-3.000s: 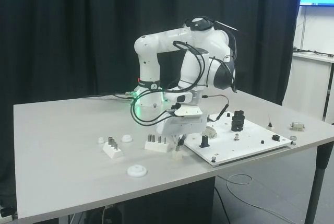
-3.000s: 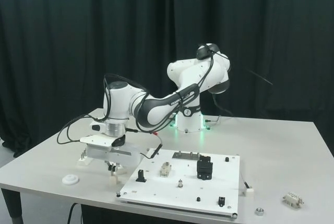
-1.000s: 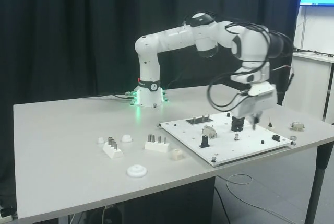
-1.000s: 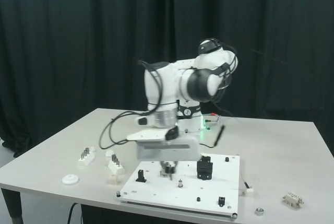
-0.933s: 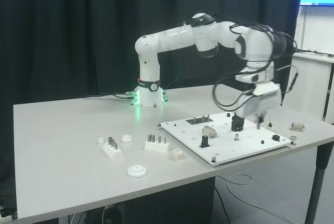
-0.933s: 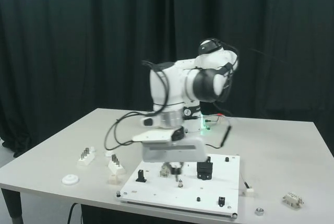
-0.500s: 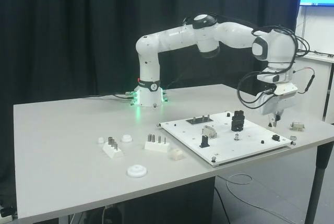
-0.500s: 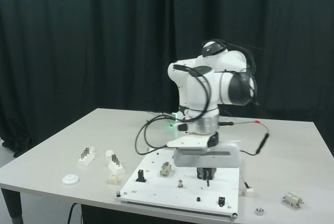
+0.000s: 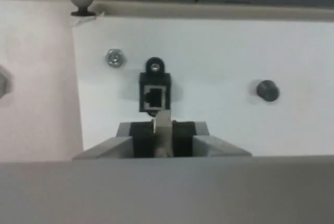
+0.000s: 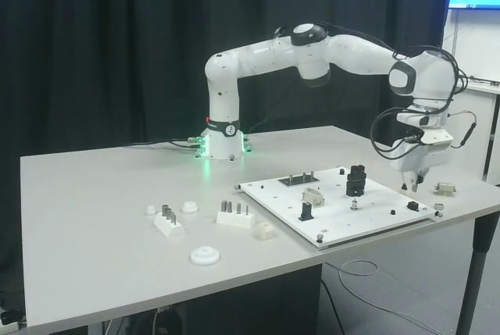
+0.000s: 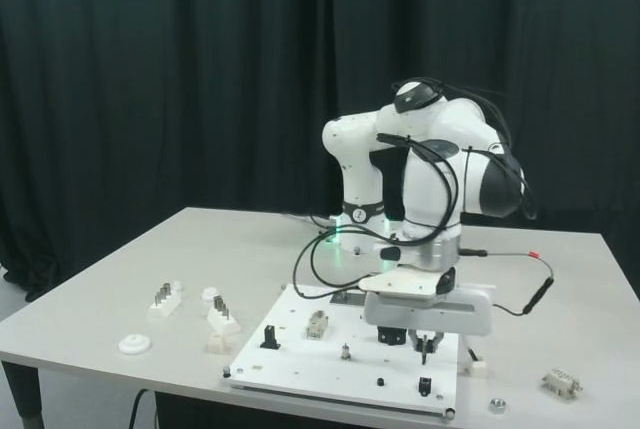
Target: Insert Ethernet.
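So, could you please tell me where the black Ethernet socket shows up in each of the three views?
Wrist view: the Ethernet socket sits just ahead of the plug held in the tool.
First room view: the Ethernet socket is near the right end of the white board, under the tool.
Second room view: the Ethernet socket is by the board's near edge, below the tool.
Shared landmark: the tool, close above it.

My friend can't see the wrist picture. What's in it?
The tool holds a small plug just above a black Ethernet socket on a white board. A nut and a black knob sit near the socket.
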